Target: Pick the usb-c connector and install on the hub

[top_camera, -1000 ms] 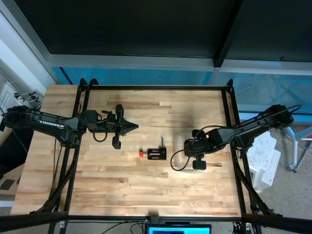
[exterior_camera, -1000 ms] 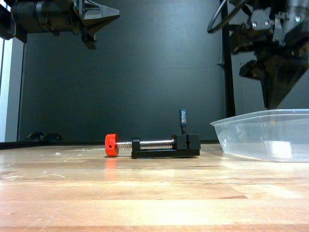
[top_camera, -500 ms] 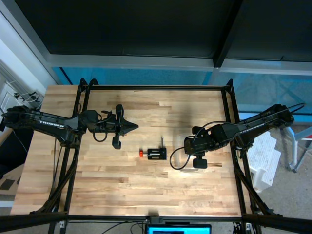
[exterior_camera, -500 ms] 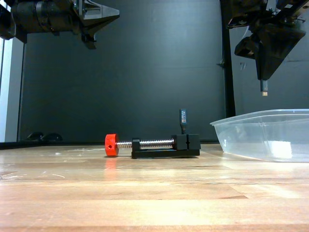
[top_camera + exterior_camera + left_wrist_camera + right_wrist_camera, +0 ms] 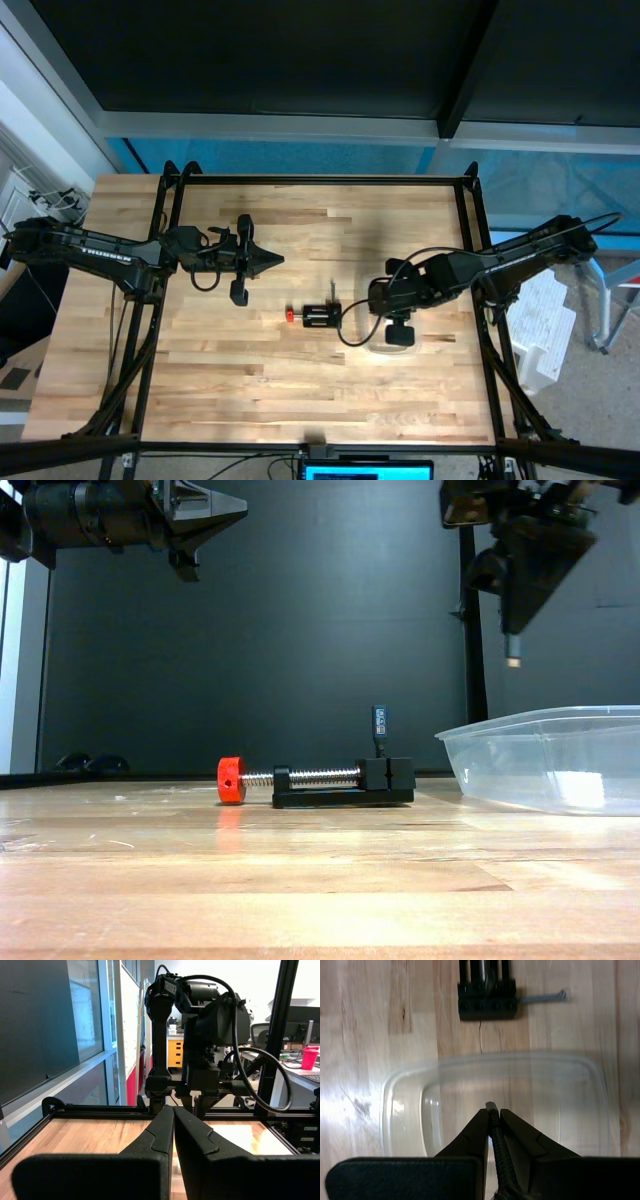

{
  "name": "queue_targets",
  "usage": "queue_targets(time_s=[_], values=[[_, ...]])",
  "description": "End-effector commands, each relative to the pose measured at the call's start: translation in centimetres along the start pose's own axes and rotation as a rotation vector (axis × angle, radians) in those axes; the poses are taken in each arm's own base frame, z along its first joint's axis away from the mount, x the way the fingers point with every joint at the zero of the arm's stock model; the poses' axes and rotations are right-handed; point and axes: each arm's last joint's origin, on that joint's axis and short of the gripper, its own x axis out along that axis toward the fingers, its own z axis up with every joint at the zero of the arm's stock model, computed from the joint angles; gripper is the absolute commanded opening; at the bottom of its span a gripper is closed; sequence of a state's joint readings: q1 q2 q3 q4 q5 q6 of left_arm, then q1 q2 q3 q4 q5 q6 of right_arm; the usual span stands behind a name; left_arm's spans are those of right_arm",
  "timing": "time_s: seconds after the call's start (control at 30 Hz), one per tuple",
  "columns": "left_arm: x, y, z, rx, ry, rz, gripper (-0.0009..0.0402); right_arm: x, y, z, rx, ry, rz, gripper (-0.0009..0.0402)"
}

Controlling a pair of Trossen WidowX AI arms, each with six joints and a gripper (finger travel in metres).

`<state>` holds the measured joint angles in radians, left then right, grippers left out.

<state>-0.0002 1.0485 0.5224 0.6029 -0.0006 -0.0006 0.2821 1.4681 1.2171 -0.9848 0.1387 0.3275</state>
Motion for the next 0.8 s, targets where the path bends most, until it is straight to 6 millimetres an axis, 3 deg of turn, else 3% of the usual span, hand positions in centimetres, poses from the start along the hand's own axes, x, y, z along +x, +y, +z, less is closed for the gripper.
queue_targets(time_s=[0.03, 0.8], values=[[0.0, 0.0, 0.0, 0.0, 0.0, 0.0, 0.0, 0.1, 0.1, 1.1, 0.007, -0.006, -0.001, 0.0004], [0.0, 0.0, 0.0, 0.0, 0.0, 0.0, 0.0, 3.1, 0.7, 7.0, -0.073, 0.011, -0.022, 0.0004]])
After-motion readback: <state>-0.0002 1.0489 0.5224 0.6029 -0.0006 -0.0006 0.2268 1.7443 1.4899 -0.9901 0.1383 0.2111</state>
